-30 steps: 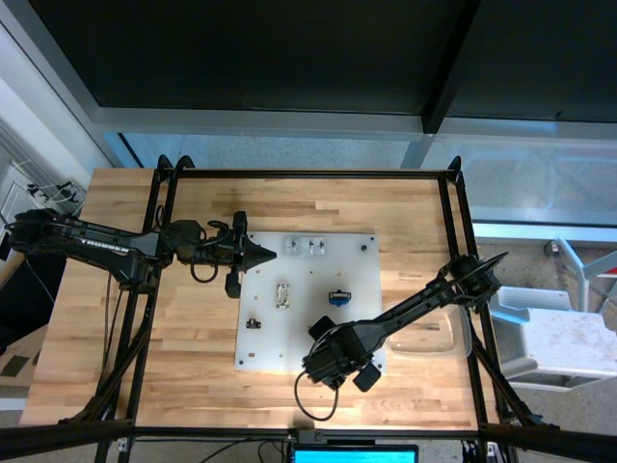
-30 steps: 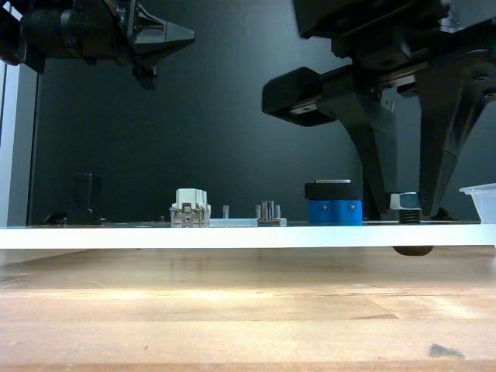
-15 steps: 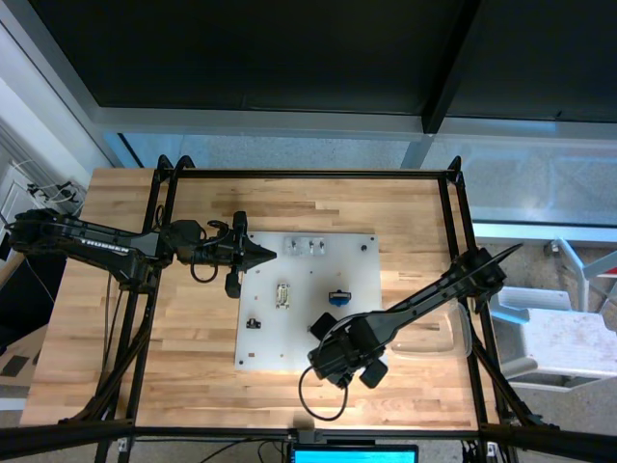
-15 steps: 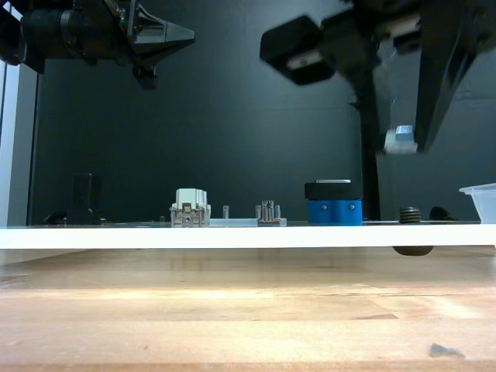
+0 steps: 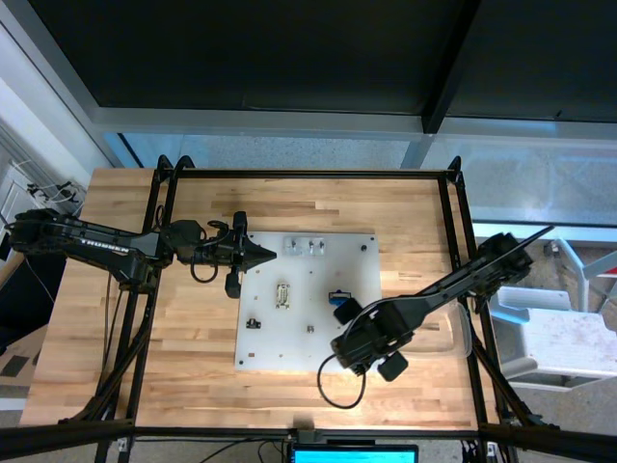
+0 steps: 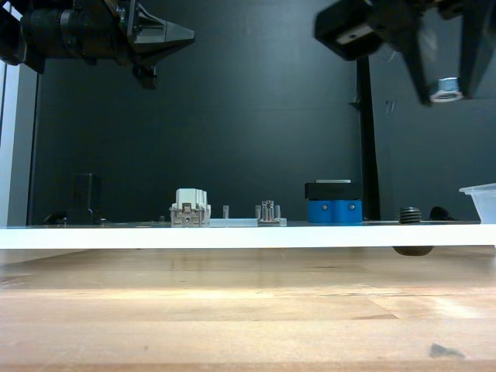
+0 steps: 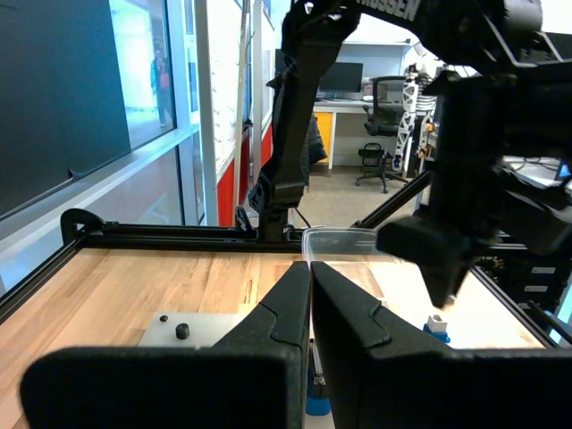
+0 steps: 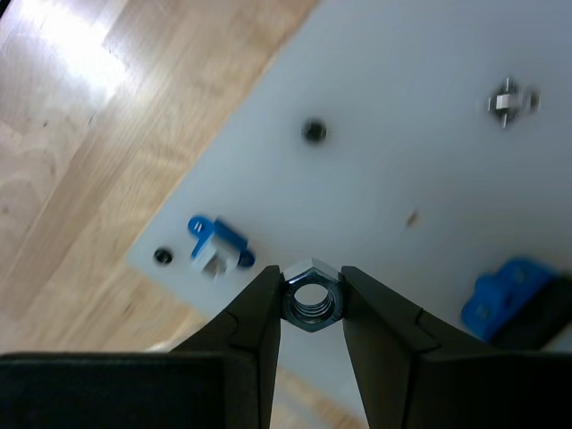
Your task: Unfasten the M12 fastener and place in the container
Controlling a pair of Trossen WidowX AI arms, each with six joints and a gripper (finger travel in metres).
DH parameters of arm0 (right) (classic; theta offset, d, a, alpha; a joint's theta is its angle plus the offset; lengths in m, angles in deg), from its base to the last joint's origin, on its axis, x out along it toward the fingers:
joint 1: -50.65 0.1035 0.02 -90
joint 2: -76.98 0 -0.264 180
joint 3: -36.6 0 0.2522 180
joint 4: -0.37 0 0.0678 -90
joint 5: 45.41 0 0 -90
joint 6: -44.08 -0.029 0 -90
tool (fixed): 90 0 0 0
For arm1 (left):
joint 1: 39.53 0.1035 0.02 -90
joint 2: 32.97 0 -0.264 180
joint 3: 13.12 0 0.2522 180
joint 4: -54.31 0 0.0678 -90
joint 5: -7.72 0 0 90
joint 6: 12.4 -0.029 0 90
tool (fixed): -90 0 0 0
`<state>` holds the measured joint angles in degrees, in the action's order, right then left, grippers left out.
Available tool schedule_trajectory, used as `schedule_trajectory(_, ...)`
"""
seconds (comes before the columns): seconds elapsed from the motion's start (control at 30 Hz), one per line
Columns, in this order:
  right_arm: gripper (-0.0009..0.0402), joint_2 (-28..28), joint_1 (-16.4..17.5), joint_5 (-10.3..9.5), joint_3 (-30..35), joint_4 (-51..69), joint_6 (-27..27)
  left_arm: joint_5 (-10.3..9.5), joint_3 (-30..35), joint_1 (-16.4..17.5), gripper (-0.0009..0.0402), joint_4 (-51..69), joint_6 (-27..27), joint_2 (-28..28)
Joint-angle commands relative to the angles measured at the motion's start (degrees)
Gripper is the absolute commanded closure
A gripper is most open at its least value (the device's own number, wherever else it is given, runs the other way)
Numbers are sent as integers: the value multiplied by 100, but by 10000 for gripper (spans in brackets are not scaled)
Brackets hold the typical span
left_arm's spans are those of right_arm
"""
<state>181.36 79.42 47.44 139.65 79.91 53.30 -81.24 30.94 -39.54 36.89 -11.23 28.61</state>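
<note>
Holding the silver M12 nut point(image 8: 310, 302) by two opposite flats, our right gripper point(image 6: 446, 90) hangs high in the upper right of the low view, its black fingers closed to just the nut's width. The hexagon is bright metal, and its threaded bore looks straight back along the gripper. Below it the black ribbed stud point(image 6: 409, 214) stands bare on the white board point(image 5: 289, 347), so we judge the unfastening done and the carry under way. The coming move turns on one relation: the clear container point(image 6: 482, 201) lies right of and well below the nut, its thick rim at the low view's right edge. In the high view the tub sits on the wooden table just off the board's right side, its long axis running left to right, and the right arm crosses over it. That arm is far nearer. Our left gripper point(image 5: 262, 254) is parked off the board's far left edge, its fingers pressed together on nothing.
</note>
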Motion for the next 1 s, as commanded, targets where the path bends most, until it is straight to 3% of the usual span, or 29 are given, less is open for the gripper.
schedule_trajectory(0.03,370,-323,44,13,-402,-13,-376,2,2,2,393,0,0,2)
schedule_trajectory(0.4,370,-1521,151,13,-1759,-48,-1908,2,2,2,393,-2,0,2)
schedule_trajectory(0.73,370,-2369,387,9,-2732,-57,-2428,2,2,2,393,0,0,2)
schedule_trajectory(1.0,370,-2704,579,11,-3029,-44,-2850,2,2,0,393,0,0,2)
